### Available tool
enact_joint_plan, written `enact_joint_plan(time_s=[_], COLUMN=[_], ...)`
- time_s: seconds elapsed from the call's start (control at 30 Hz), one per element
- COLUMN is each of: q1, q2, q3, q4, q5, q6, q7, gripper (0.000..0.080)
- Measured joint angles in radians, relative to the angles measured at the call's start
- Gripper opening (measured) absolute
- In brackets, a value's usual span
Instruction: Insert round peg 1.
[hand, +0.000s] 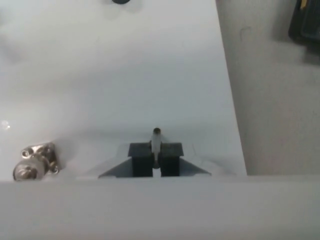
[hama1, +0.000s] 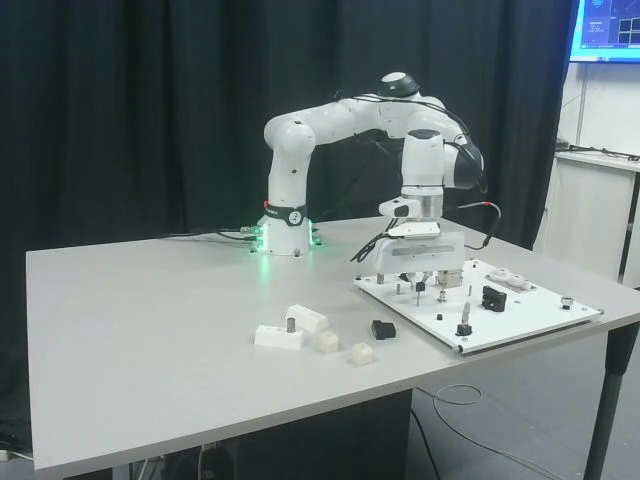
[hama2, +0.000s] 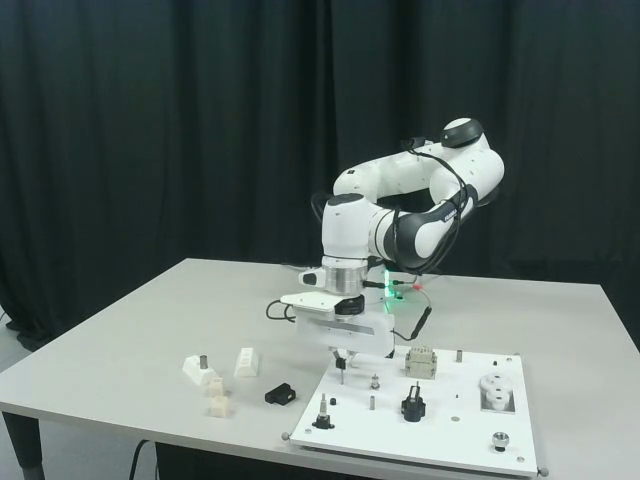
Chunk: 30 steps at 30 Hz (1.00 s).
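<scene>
Black curtains (hama2: 200, 120) behind grey table (hama1: 150, 300)

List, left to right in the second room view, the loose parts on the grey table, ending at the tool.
White block with a dark peg, plain white block, black part, tool shut on the round peg.
</scene>
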Motion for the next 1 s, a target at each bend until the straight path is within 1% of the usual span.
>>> enact_joint_plan(time_s=[0.4, 0.87, 1.0], q1=[-0.003, -0.025, -0.027], q2=[0.0, 0.0, -0.001], q3=[0.014, 0.06, 0.061], q4=[0.002, 0.008, 0.008], q5=[0.003, 0.031, 0.034], q6=[0.017, 0.047, 0.047], q7=[0.0, 0.0, -0.002], gripper=[0.003, 0.003, 0.003])
